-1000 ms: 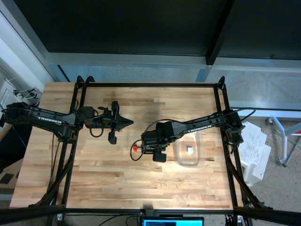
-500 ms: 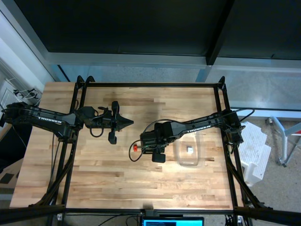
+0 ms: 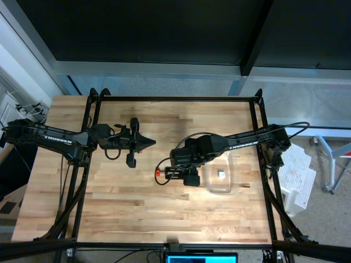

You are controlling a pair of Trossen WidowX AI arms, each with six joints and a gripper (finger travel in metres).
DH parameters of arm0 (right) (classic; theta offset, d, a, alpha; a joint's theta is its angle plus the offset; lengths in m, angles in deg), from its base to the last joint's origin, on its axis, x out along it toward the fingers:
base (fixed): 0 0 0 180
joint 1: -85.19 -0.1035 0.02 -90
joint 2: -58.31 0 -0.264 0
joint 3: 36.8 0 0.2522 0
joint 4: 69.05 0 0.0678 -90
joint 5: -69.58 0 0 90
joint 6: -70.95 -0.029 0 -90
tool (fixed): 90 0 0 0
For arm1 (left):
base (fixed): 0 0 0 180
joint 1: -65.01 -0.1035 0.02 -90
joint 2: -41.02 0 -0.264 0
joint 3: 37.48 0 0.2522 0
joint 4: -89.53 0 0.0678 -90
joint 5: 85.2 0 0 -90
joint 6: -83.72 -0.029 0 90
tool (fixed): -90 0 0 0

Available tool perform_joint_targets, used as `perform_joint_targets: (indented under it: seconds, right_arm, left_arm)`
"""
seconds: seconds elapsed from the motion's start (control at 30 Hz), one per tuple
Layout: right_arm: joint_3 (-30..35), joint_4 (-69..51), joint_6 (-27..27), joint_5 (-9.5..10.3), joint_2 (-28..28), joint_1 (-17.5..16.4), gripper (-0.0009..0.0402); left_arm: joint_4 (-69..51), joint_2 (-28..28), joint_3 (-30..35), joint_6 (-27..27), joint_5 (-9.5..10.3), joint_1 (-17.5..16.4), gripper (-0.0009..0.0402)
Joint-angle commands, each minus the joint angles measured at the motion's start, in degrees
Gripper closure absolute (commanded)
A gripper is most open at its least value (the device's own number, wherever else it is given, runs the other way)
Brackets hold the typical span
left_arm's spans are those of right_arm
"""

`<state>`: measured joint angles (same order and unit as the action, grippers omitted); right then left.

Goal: Pick the USB-C connector and install on taskboard

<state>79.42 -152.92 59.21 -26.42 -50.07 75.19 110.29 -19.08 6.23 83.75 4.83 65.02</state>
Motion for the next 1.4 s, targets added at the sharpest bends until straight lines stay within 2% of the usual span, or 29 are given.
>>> perform_joint_targets:
  seconds: [0.03, 0.5, 0.83, 1.07, 1.3, 1.37, 1.4]
  right_arm:
    - [0.09, -1.51, 0.13, 0.02, 1.09, -0.02, 0.0178]
    - [0.09, -0.92, 1.73, 0.0, 2.14, 0.13, 0.0185]
    - [-1.38, 8.5, 6.08, 0.0, 8.26, 1.33, 0.0208]
    - [-7.89, 16.94, 8.33, 0.0, 14.25, 4.46, 0.0227]
    - [-19.71, 30.14, 9.81, 0.11, 22.25, 7.23, 0.0267]
    - [-23.26, 33.64, 10.25, 0.52, 24.55, 7.91, 0.0282]
    - [-25.0, 35.47, 10.84, 1.57, 25.73, 8.31, 0.0291]
  left_arm:
    - [0.0, -0.02, 0.0, 0.0, 0.0, 0.0, 0.0393]
    - [0.0, -0.02, 0.0, 0.0, 0.0, 0.0, 0.0393]
    - [0.0, -0.02, 0.0, 0.0, 0.0, -0.02, 0.0393]
    - [0.0, 0.0, 0.0, 0.0, 0.0, -0.02, 0.0393]
    - [0.0, -0.02, 0.0, 0.0, 0.0, 0.0, 0.0393]
    - [0.0, -0.02, 0.0, 0.0, 0.0, 0.0, 0.0393]
    - [0.0, 0.0, 0.0, 0.0, 0.0, 0.0, 0.0393]
